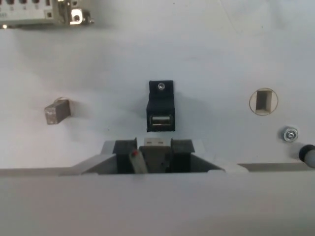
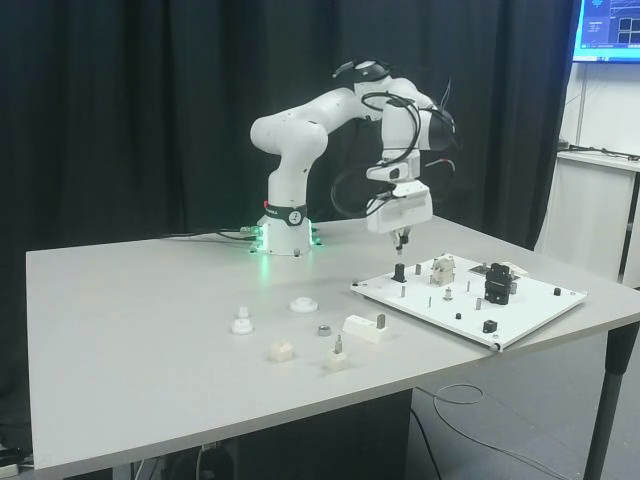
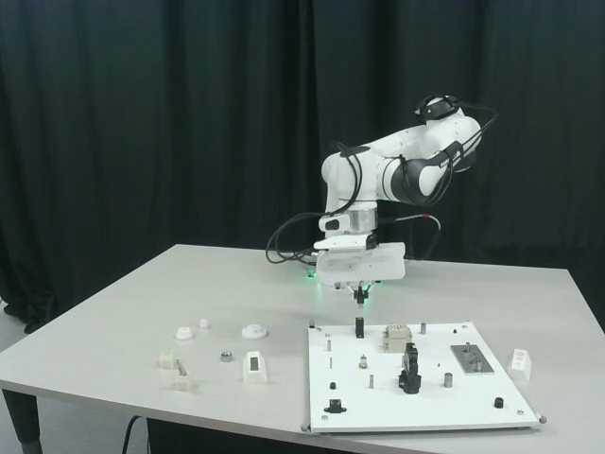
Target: Place USB.
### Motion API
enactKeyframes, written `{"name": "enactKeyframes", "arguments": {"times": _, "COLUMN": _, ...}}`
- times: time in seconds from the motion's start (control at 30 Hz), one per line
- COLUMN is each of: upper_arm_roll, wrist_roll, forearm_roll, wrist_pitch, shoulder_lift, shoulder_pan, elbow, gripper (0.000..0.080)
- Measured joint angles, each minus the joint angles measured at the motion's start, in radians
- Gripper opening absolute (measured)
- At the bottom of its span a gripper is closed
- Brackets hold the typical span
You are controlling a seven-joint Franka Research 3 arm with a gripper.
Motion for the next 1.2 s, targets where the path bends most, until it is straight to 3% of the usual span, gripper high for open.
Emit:
{"name": "enactKeyframes", "arguments": {"times": 0.9, "upper_arm_roll": -0.013, "wrist_roll": 0.012, "forearm_roll": -0.006, "wrist_pitch": 0.005, "shoulder_lift": 0.011, "shoulder_pan": 0.004, "elbow": 0.004, "gripper": 0.0141}}
{"name": "enactKeyframes", "arguments": {"times": 1.2, "upper_arm_roll": -0.019, "wrist_roll": 0.038, "forearm_roll": -0.006, "wrist_pitch": 0.066, "shoulder_lift": 0.020, "shoulder_pan": -0.010, "elbow": 0.011, "gripper": 0.0141}}
